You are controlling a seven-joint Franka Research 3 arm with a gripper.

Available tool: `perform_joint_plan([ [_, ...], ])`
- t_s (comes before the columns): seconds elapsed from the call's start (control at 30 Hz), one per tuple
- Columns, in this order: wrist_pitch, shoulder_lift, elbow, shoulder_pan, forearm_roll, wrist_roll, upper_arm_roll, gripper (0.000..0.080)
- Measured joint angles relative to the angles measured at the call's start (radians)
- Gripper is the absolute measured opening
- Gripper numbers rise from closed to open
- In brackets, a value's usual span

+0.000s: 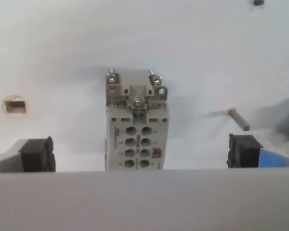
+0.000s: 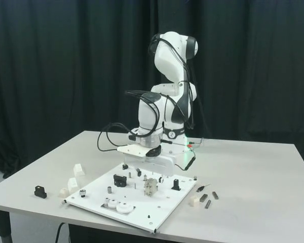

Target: Remove waterproof.

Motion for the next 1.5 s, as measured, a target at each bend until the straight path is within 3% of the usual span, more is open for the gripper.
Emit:
perform_joint_plan([
  [0.57, 0.095, -0.002, -0.061, 0.000, 0.039, -0.006, 0.005, 0.0800],
  [1.37, 0.126, -0.002, -0.086, 0.000, 0.071, -0.022, 0.009, 0.0800],
  [1.4, 0.126, -0.002, -0.087, 0.000, 0.074, -0.025, 0.009, 0.0716],
  [1.5, 0.126, -0.002, -0.088, -0.001, 0.079, -0.035, 0.009, 0.0716],
])
